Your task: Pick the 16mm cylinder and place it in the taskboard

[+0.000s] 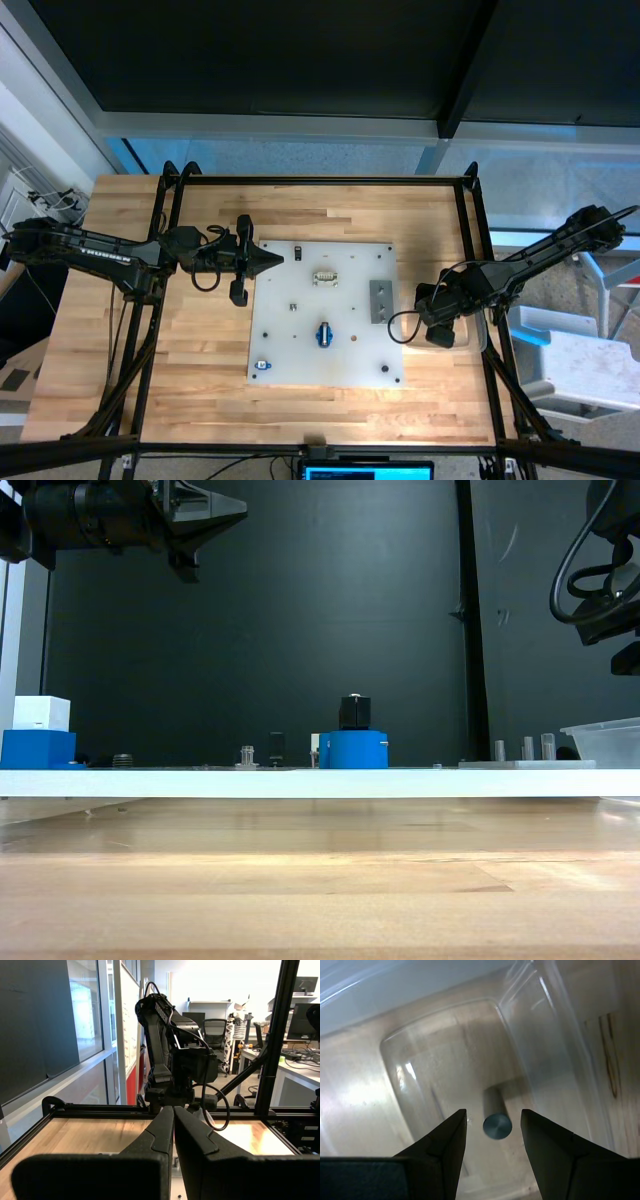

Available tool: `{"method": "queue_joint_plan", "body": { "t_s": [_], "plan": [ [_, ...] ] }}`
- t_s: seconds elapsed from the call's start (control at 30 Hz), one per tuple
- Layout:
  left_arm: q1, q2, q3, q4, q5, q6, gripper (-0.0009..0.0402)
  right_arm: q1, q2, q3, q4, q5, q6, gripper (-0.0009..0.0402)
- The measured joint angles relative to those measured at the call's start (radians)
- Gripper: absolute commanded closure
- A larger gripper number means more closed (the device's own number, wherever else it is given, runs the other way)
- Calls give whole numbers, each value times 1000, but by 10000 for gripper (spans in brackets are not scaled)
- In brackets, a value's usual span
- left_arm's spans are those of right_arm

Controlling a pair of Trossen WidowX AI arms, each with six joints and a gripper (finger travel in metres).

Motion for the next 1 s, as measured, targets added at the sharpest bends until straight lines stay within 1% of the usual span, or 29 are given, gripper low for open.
{"method": "queue_joint_plan", "body": {
  "t_s": [0.53,0.67,1.0],
  "plan": [
    [0,0,0,0,0,0,393,5,0,-40,44,2,21,249],
    [0,0,0,0,0,0,393,6,0,-52,64,10,24,249],
    [0,0,0,0,0,0,393,6,0,-79,93,12,25,254]
  ]
}}
